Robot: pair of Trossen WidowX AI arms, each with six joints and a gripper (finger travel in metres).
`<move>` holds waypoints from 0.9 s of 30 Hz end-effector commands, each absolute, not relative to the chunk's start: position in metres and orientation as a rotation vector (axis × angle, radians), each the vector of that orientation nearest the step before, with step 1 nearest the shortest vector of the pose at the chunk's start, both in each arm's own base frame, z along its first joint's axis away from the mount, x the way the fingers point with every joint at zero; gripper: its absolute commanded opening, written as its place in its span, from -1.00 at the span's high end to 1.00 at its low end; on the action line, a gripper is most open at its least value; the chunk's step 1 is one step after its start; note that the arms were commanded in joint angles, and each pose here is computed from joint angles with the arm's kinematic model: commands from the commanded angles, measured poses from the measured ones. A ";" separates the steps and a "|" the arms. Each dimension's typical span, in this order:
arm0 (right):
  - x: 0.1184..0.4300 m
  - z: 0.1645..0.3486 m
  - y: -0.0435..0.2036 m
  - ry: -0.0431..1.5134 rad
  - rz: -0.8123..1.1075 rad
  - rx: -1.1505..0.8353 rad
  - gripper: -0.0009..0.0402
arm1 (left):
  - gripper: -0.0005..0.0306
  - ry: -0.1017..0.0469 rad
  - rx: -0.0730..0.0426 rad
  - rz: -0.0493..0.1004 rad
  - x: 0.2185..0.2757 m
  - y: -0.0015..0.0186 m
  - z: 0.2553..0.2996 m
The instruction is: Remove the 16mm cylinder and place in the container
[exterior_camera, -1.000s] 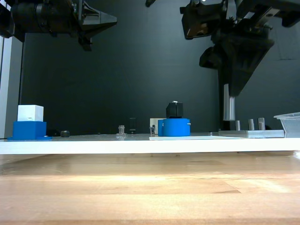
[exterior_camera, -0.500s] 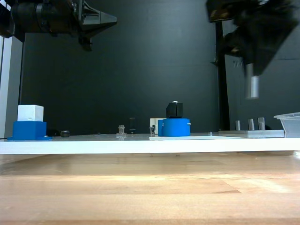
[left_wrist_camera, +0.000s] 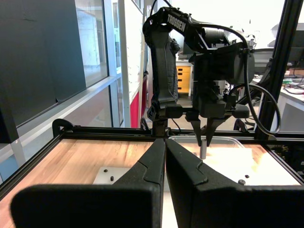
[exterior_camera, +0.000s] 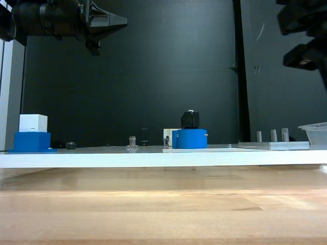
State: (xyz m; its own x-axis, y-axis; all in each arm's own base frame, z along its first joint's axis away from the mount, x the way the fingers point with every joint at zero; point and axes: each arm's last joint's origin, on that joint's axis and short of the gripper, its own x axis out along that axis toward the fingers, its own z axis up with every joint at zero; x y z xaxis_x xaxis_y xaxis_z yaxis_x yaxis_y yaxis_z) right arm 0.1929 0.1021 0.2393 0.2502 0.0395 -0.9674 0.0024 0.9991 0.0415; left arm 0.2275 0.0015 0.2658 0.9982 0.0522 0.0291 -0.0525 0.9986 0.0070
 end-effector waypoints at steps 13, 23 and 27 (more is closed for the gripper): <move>0.174 0.216 0.107 1.366 0.030 0.014 0.88 | 0.97 -0.029 0.008 0.053 0.2275 0.0016 0.2658; 0.174 0.216 0.107 1.363 0.007 0.036 0.24 | 0.96 -0.029 0.008 0.052 0.2275 0.0015 0.2658; 0.174 0.216 0.106 1.350 -0.010 0.022 0.09 | 0.96 -0.029 0.008 0.053 0.2275 0.0016 0.2658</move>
State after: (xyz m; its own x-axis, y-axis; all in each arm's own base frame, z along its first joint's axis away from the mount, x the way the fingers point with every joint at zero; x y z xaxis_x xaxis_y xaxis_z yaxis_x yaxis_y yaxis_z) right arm 0.1739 0.1064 0.2161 0.2108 0.0197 -0.9773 0.0181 0.9995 0.0241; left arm 0.2275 0.0015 0.2658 0.9982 0.0522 0.0291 -0.0525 0.9986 0.0074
